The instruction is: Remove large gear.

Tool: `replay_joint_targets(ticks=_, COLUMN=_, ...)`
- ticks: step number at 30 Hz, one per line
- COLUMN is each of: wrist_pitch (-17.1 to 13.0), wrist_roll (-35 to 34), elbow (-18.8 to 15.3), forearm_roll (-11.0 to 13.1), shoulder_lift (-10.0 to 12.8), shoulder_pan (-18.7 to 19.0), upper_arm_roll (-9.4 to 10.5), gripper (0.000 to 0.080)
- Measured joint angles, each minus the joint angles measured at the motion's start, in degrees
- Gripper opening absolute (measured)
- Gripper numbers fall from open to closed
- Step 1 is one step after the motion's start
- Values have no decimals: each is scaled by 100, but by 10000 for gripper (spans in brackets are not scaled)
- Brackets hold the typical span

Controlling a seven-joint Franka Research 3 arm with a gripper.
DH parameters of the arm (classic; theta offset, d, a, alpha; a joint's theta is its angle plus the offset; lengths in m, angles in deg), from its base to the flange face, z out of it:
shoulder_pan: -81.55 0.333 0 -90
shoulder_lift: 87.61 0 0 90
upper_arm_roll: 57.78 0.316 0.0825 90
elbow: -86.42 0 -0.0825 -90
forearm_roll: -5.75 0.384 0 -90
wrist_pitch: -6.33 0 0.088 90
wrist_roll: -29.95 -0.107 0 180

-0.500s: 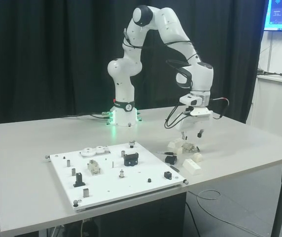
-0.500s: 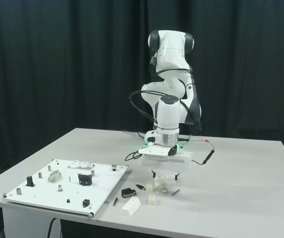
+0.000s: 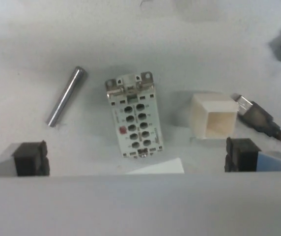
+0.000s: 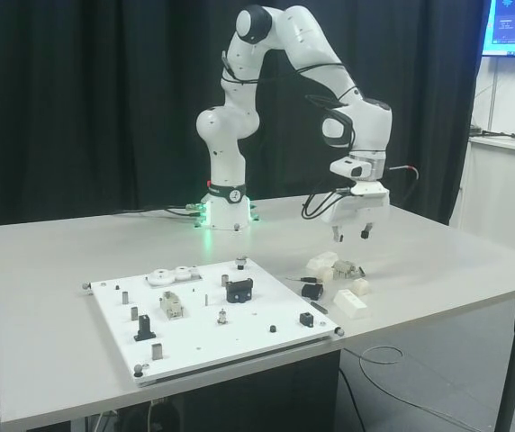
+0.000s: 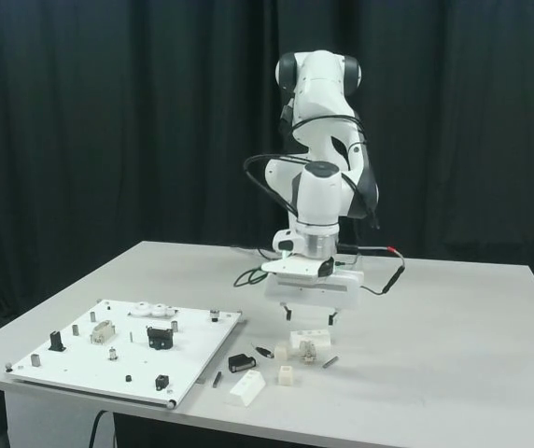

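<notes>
Now gripper [image 4: 354,236] risen off loose parts beside multi-pin connector [image 3: 132,114], fingers spread, empty. You still need move to gears [image 4: 170,275] on white board [image 4: 239,335].

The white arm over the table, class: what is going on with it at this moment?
The white arm's gripper hangs open and empty above a cluster of loose parts on the grey table, directly over a white multi-pin connector with a metal pin beside it. The two white gears sit untouched on the white board.
</notes>
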Motion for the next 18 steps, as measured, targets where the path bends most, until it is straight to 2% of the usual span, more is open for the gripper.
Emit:
replay_joint_targets(ticks=4, wrist_pitch=35, wrist_roll=0, elbow=0, forearm_roll=-98, shoulder_lift=-43, shoulder_pan=0, upper_arm_roll=7, gripper=800)
replay_joint_targets(ticks=18, wrist_pitch=55, wrist_roll=0, elbow=14, forearm_roll=-210, shoulder_lift=-89, shoulder_pan=-37, upper_arm_roll=3, gripper=800)
